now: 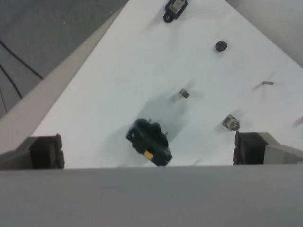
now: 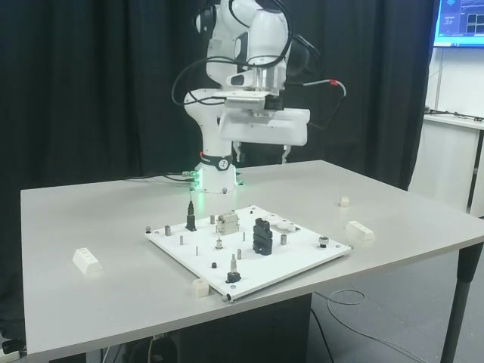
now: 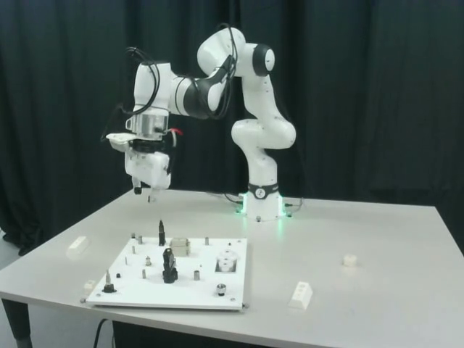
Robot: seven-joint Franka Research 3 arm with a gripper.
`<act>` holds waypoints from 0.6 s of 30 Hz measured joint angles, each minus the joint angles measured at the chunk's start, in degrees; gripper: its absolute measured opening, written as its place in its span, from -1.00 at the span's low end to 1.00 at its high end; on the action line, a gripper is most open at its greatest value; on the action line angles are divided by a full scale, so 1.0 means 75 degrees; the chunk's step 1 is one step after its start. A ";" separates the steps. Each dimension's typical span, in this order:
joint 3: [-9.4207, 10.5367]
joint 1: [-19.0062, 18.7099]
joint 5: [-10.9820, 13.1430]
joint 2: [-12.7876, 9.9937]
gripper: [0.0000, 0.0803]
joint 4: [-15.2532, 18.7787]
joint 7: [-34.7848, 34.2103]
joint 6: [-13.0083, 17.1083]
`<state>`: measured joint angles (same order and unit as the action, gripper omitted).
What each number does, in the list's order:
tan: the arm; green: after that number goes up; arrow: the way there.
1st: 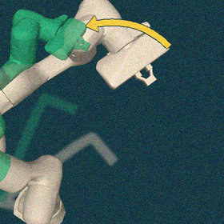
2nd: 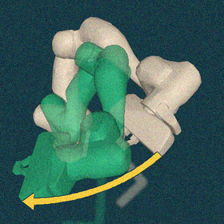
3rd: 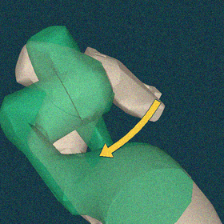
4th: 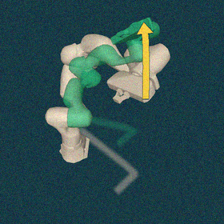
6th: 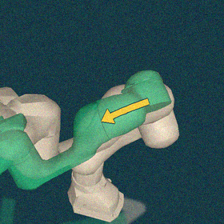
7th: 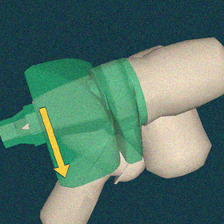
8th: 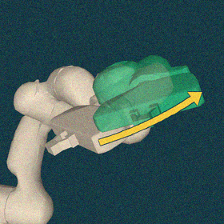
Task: Remove Ethernet.
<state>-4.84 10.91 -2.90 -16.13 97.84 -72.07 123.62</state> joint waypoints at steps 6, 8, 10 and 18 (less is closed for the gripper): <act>-0.0037 0.0006 0.0000 -0.0361 0.99 -0.0254 -0.0964 0.0073; -0.0044 0.0009 0.0000 -0.0472 0.99 -0.0330 -0.1259 0.0085; -0.0050 0.0012 0.0000 -0.0584 0.99 -0.0415 -0.1493 0.0095; -0.0130 0.0012 0.0001 -0.1022 0.99 -0.0743 -0.2225 0.0094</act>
<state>-5.81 11.00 -2.90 -23.79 92.26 -88.75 124.33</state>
